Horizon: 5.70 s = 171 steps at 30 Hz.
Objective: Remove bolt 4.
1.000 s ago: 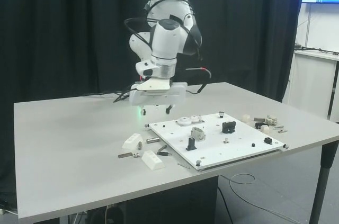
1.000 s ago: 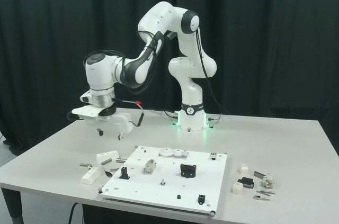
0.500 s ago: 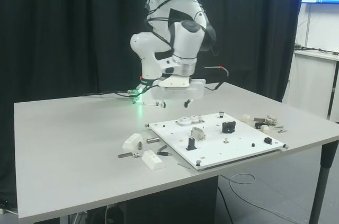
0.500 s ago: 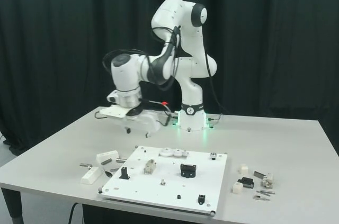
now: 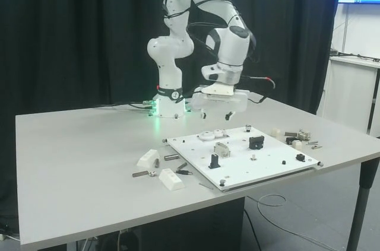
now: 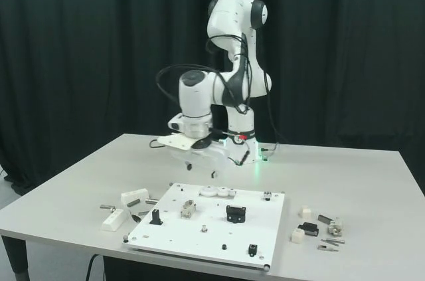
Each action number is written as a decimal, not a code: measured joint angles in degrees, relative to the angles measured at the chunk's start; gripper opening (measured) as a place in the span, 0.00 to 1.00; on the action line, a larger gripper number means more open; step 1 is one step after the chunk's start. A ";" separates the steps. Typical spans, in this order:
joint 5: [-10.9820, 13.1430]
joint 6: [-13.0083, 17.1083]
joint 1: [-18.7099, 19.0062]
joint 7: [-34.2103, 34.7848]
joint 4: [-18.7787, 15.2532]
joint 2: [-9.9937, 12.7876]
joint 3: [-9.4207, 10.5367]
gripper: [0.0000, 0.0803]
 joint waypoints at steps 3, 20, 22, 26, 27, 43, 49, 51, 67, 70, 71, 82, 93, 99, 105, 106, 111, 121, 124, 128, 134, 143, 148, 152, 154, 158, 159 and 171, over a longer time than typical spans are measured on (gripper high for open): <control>-0.61 0.46 1.23 3.23 -0.76 -0.56 0.64 1.00; -1.34 0.66 6.13 21.55 -3.33 -4.71 5.35 1.00; -1.34 0.77 6.69 24.22 -3.80 -5.35 5.92 1.00; -1.34 1.67 7.68 29.59 -5.03 -6.69 7.10 1.00; -1.34 1.92 7.97 30.80 -5.39 -7.04 7.36 1.00; -1.35 7.48 11.29 50.39 -11.58 -11.50 10.03 1.00; -1.52 9.20 11.50 57.06 -13.39 -12.54 11.22 1.00; -1.80 9.76 11.51 58.60 -13.76 -12.69 11.61 1.00; -2.20 16.05 11.51 71.28 -16.49 -12.69 12.85 1.00; -2.20 17.81 11.51 71.92 -17.13 -12.55 12.89 1.00; -2.20 18.27 11.51 72.20 -17.32 -12.49 12.89 1.00; -2.02 21.19 11.51 74.31 -18.21 -11.12 13.56 1.00; -1.88 25.49 11.49 76.55 -18.59 -8.55 13.86 1.00; -1.56 27.76 11.40 76.64 -18.61 -6.94 13.46 1.00; -1.42 29.78 11.35 76.49 -18.62 -5.35 12.83 1.00; -1.37 30.04 11.35 76.39 -18.62 -5.10 12.72 1.00; -1.16 31.05 11.35 75.35 -18.62 -3.98 12.34 1.00; -1.12 31.77 11.35 73.76 -18.65 -2.40 12.29 1.00; -1.12 31.90 11.35 73.55 -18.67 -2.06 12.30 1.00; -1.12 32.01 11.39 72.63 -18.69 -1.58 12.36 1.00; -1.12 32.10 11.52 72.26 -18.74 -0.99 12.65 1.00; -1.13 32.16 11.65 72.15 -18.79 -0.47 13.34 1.00; -1.12 32.16 11.64 72.15 -18.79 -0.41 13.39 0.88; -0.77 32.16 11.59 72.41 -18.79 -0.41 13.32 0.88; -0.42 32.17 11.57 72.42 -18.78 -0.41 13.24 0.68; 0.18 32.27 11.55 72.43 -18.77 -0.42 13.04 0.47; 0.38 32.38 11.55 72.43 -18.77 -0.42 13.02 0.47; 1.70 32.68 11.55 72.32 -18.85 -0.41 12.95 0.30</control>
